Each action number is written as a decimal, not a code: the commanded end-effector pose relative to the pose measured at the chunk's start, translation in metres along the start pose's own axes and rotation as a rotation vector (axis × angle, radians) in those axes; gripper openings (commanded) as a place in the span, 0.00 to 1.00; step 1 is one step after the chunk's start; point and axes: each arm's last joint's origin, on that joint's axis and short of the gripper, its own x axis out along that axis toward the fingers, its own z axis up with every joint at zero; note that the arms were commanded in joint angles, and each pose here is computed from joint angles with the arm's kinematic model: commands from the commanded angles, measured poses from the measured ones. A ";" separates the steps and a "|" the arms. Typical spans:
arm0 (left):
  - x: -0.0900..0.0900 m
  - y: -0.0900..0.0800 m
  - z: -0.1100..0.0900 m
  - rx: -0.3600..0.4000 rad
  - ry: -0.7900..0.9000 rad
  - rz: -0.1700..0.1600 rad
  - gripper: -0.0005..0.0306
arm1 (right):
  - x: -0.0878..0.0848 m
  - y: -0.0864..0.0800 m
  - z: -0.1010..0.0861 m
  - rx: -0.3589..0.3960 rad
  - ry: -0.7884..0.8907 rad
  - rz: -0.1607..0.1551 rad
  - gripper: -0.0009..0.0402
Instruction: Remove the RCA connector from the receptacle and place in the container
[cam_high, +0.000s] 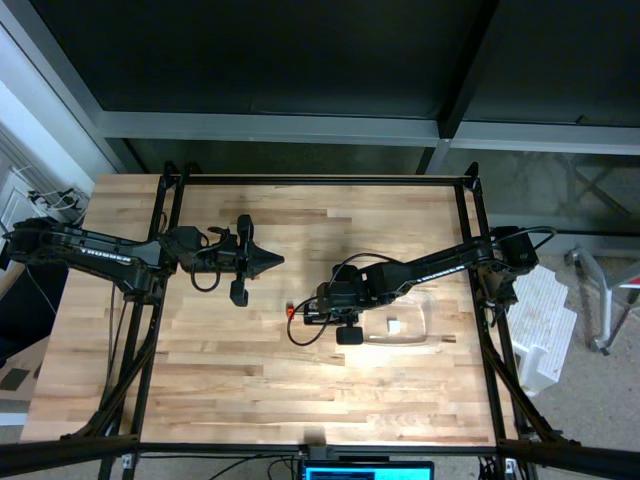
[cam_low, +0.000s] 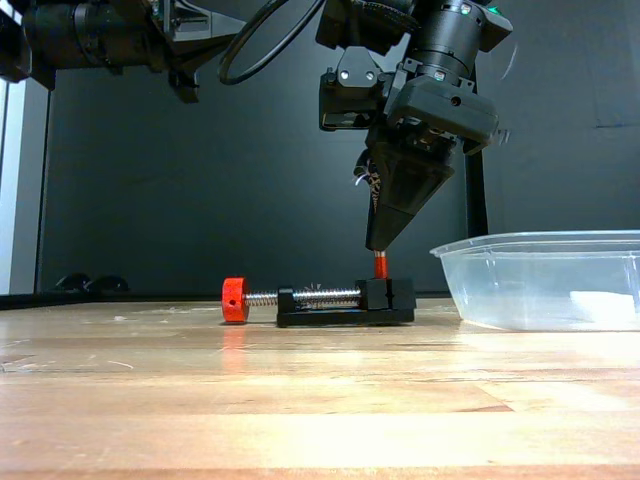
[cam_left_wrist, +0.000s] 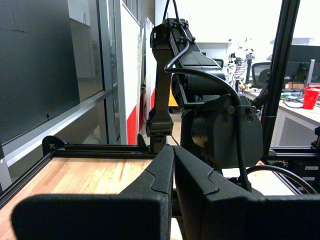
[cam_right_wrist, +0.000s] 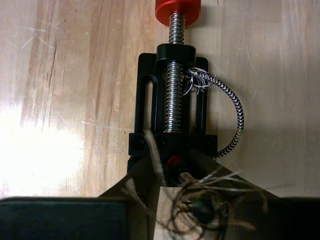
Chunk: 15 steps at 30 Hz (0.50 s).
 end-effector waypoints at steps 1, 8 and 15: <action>0.000 0.000 0.000 0.000 -0.001 0.000 0.02 | -0.001 0.000 0.000 0.001 -0.002 0.001 0.13; 0.000 0.000 0.000 0.000 -0.001 0.000 0.02 | -0.001 0.000 0.000 0.001 -0.001 0.001 0.02; 0.000 0.000 0.000 0.000 -0.001 0.000 0.02 | -0.005 -0.001 0.001 0.003 -0.015 0.001 0.02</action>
